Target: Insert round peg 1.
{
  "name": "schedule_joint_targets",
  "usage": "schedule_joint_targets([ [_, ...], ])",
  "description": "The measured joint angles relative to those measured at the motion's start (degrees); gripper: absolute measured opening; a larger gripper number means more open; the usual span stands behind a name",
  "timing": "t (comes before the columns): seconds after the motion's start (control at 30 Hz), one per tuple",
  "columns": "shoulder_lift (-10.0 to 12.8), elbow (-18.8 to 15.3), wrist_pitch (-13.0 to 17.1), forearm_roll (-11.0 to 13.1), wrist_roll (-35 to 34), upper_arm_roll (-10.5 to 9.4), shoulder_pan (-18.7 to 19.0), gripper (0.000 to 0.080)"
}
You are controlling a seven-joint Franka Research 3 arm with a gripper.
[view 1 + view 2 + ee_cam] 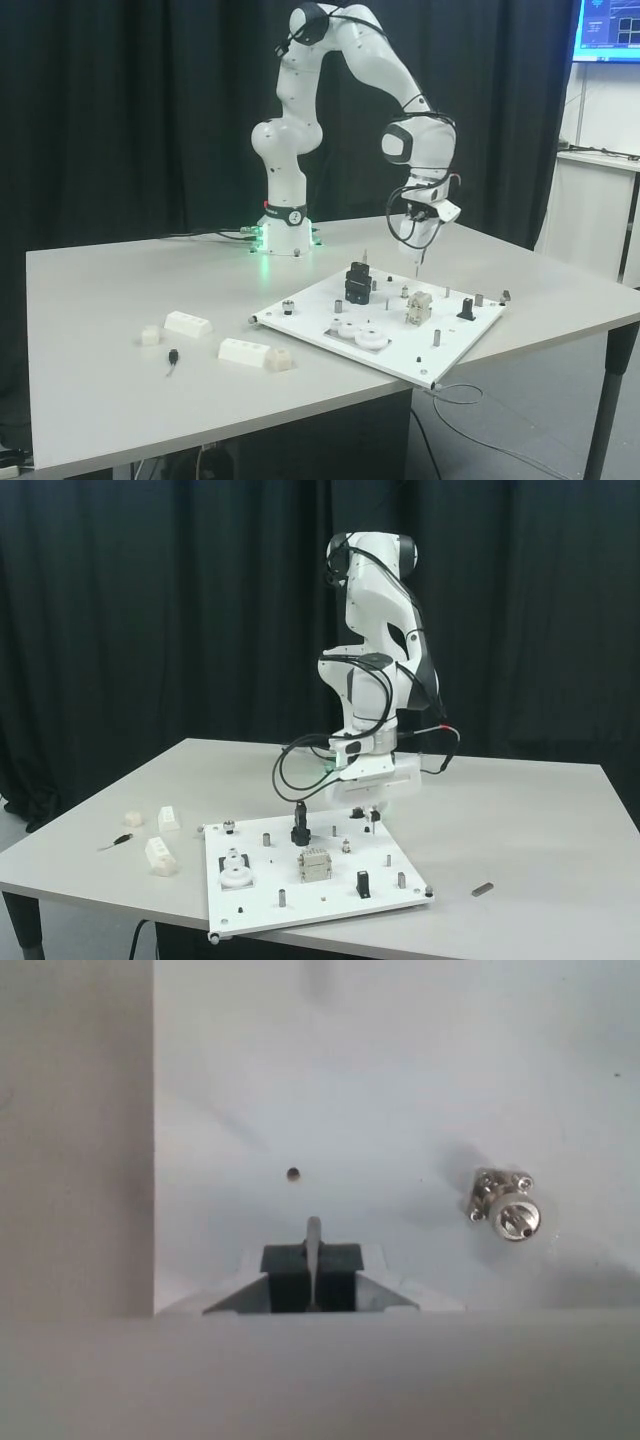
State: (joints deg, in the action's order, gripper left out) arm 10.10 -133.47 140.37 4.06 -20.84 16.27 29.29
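**First:** Round peg 1, a thin grey metal pin (314, 1250), is seen clamped between the black fingertip pads of the white arm's gripper (312, 1278), its long axis running out beyond the tips, apparently upright over the white assembly board (470, 335).

**Second:** And the hole?

**First:** A small dark round hole (292, 1174) is shown in the board's surface, just beyond the peg's free end and slightly to one side; a short sideways correction would likely be needed before any descent. A bright metal screwed fitting (508, 1210) is set well apart from it.

**Second:** What is hidden?

**First:** The peg's gripped end is covered by the pads, and much of the wrist view is blocked by pale housing. From the room cameras the gripper (417, 243) is seen above the board's far edge, but the peg's gap to the surface cannot be made out, and the hole is too small to be found there.
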Motion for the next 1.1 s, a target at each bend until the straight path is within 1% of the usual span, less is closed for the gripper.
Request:
schedule_joint_targets([
  [0.27, 0.4, -0.7, 1.7, 0.0, 0.2, -0.30, 0.0, 0.0016],
  [0.67, 1.7, -1.3, 4.2, 0.0, 0.5, -0.99, 0.0, 0.0016],
  [1.1, 2.8, -1.3, 5.5, 0.0, 0.5, -1.42, 0.0, 0.0016],
])
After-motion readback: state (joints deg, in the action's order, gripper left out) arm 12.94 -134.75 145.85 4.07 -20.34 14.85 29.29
